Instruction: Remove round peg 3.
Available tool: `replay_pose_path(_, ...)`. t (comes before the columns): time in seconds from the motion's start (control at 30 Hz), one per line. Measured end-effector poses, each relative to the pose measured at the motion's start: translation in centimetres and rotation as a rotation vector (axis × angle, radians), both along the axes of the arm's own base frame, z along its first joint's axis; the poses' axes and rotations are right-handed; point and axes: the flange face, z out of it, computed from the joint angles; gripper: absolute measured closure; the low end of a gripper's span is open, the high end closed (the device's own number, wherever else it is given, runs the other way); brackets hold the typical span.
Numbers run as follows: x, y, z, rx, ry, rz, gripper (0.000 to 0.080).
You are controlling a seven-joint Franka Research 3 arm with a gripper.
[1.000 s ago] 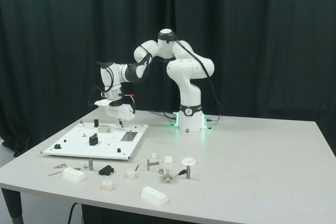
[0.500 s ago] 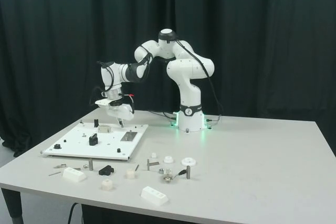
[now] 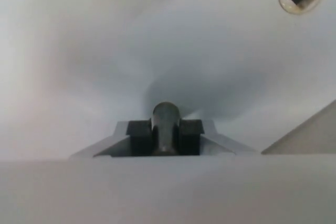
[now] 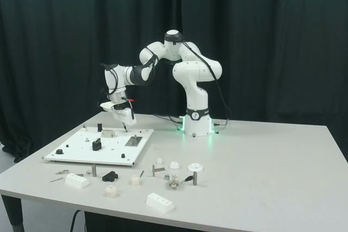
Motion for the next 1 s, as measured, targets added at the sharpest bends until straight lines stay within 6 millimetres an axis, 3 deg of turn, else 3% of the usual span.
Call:
replay_pose_path(0.53, -0.12, -0.14, 0.02, 0.0, 0.017, -0.186, 0.0697)
replay_pose_path(1.0, -0.33, -0.21, 0.03, 0.008, 0.013, -0.23, 0.0697)
